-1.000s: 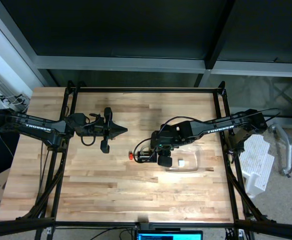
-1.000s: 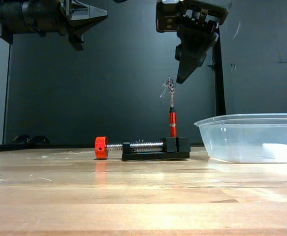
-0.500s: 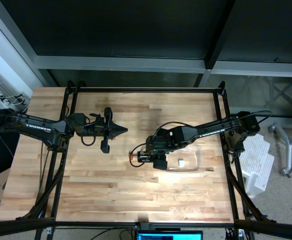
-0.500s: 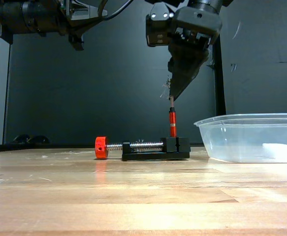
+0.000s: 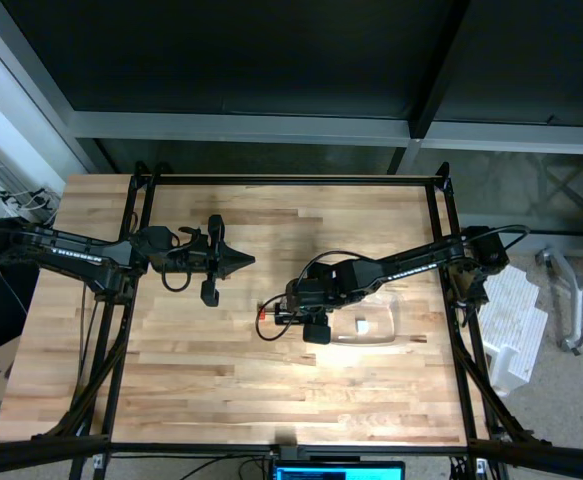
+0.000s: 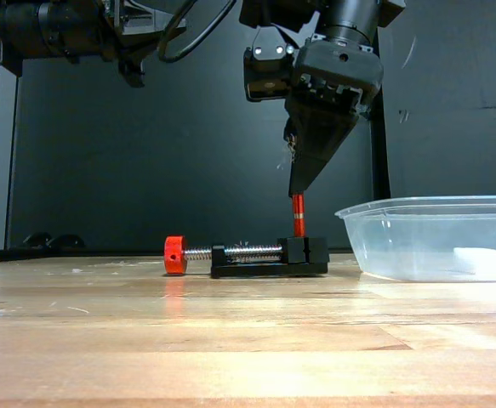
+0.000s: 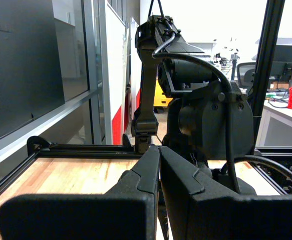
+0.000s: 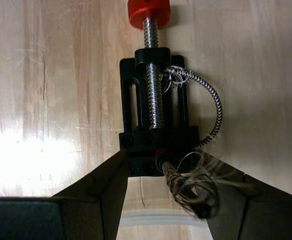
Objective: Remove the RCA connector from the receptacle and place in the container
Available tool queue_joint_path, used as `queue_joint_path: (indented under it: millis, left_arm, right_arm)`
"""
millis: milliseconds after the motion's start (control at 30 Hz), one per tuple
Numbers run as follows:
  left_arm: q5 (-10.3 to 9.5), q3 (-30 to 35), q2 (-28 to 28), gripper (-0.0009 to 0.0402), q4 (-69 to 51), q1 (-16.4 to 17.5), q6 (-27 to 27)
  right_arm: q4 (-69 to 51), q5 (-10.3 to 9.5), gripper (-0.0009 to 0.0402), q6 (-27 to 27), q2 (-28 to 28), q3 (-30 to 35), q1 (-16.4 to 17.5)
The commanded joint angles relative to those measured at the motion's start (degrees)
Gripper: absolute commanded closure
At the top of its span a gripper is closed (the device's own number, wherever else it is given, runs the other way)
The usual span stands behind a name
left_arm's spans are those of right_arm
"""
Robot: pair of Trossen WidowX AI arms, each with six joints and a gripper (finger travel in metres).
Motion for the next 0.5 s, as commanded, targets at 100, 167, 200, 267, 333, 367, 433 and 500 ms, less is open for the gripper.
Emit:
queue_joint_path:
  millis: [100, 167, 200, 267, 333, 367, 433, 500]
  left_arm:
    - [0.02, 0.00, 0.02, 0.0393, 0.00, 0.00, 0.00]
    - [0.02, 0.00, 0.02, 0.0393, 0.00, 0.02, 0.02]
    - [0.02, 0.00, 0.02, 0.0393, 0.00, 0.00, 0.02]
    - [0.02, 0.00, 0.02, 0.0393, 0.00, 0.02, 0.00]
    - [0.02, 0.00, 0.02, 0.0393, 0.00, 0.00, 0.00]
    - [0.02, 0.00, 0.02, 0.0393, 0.00, 0.00, 0.00]
    - [0.02, 0.00, 0.02, 0.0393, 0.00, 0.02, 0.02]
    - [0.02, 0.00, 0.02, 0.0393, 0.00, 0.00, 0.00]
  right_arm:
    - [0.39, 0.00, 0.0224, -0.11, 0.72, -0.57, 0.11]
    - [1.16, 0.37, 0.0224, -0.11, 0.70, -1.07, 0.13]
    - [1.53, 0.44, 0.0224, -0.09, 0.70, -1.29, 0.13]
    - [1.62, 0.46, 0.0224, -0.09, 0.70, -1.42, 0.13]
    - [1.68, 0.46, 0.0224, -0.09, 0.70, -1.55, 0.13]
    - [1.81, 0.46, 0.0225, -0.09, 0.70, -1.66, 0.13]
    - [1.95, 0.44, 0.0229, -0.07, 0.70, -1.73, 0.13]
    - [1.97, 0.44, 0.0238, -0.07, 0.68, -1.73, 0.13]
